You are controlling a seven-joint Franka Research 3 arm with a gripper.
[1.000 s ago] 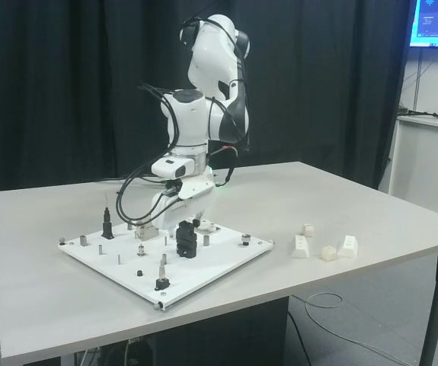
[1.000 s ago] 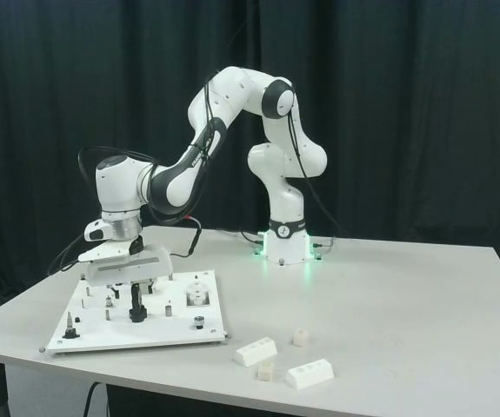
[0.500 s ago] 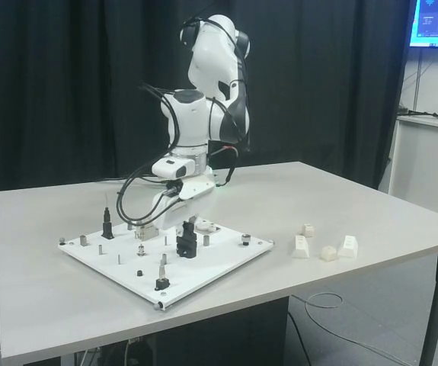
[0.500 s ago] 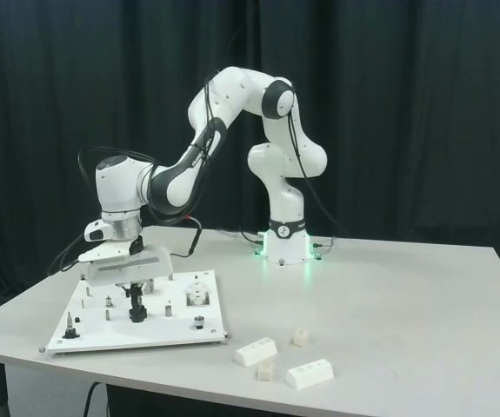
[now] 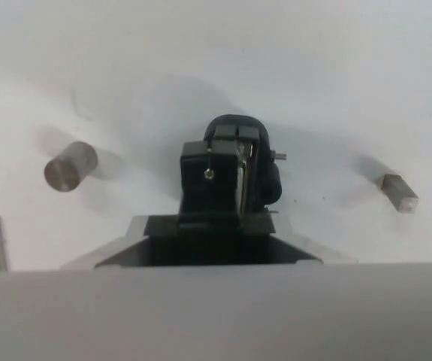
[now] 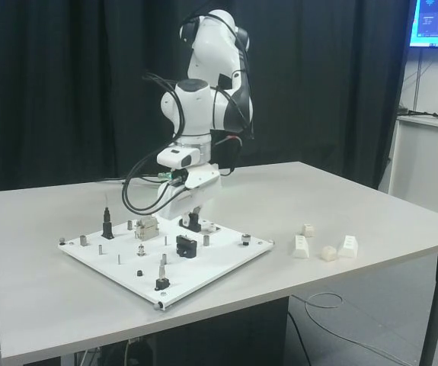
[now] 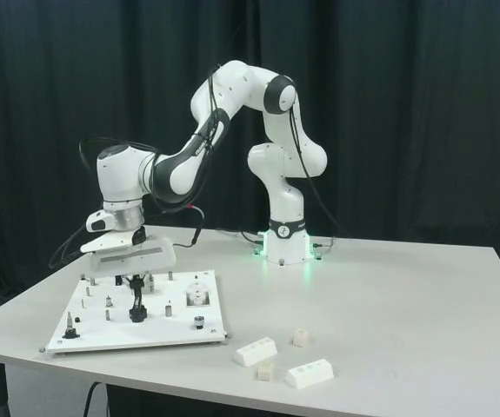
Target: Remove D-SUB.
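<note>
The gripper [image 6: 193, 221] clamps the black D-SUB [image 6: 193, 224], clear above its socket [image 6: 185, 246] at the board's [image 6: 226, 258] centre; I'd lift straight, no tilt, then carry toward 3 o'clock.

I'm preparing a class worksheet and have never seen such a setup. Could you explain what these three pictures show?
A white robot arm stands bolted on a grey table. Two pictures come from cameras in the room; the third looks down from the arm's wrist. On the table lie a white board carrying small pegs and fittings, and four small white blocks beside it. The arm's pincer is shut on a black connector, holding it just above the board, near a black base.
</note>
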